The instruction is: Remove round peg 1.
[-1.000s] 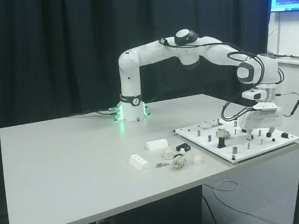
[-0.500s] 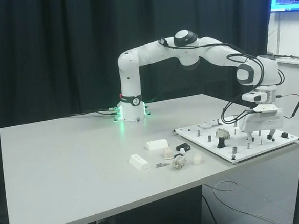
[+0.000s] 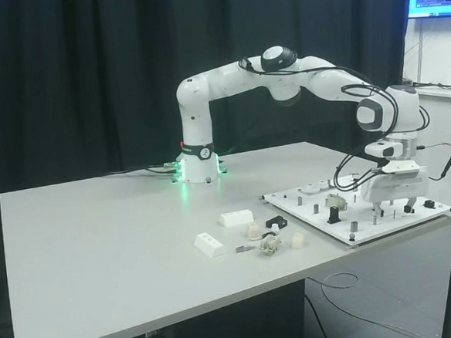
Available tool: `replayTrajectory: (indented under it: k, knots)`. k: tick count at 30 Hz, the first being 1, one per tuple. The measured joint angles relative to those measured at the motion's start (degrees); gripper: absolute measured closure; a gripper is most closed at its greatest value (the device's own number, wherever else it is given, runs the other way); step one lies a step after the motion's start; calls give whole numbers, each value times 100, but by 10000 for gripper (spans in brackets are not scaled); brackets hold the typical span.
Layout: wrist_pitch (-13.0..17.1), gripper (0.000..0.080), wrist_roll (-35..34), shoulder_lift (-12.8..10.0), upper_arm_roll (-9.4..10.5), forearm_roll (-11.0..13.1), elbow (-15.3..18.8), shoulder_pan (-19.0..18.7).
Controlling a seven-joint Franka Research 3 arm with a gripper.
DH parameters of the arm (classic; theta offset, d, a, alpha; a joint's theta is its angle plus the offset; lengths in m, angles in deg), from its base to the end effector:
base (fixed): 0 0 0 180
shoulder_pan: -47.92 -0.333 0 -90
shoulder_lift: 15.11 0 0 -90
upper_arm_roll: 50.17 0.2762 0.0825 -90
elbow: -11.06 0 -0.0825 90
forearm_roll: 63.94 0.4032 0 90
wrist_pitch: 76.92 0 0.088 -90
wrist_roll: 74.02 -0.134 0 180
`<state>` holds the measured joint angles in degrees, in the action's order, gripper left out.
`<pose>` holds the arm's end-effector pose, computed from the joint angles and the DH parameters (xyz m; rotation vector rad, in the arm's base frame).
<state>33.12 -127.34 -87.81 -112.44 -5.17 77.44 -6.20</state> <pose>0.7167 0.2152 0.1710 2.7503 -1.4645 0.1160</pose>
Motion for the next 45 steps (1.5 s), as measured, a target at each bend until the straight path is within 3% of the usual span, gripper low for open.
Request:
replayTrajectory:
  k: [9,10,15,16,21,22,27,28,45]
  knots:
    - [11,3,0,0,56,-61,-30,30]
    - [11,108,0,0,62,-68,-35,33]
    - [11,108,-74,0,90,-76,-55,52]
    - [11,286,-95,0,96,-77,-58,57]
    - [11,286,-169,0,118,-78,-80,89]
    - [11,532,-174,0,123,-78,-86,98]
    - [11,532,-219,1,167,-66,-150,154]
    - [11,704,-236,1,179,-71,-171,167]
    - [-24,704,-322,3,211,-80,-234,214]
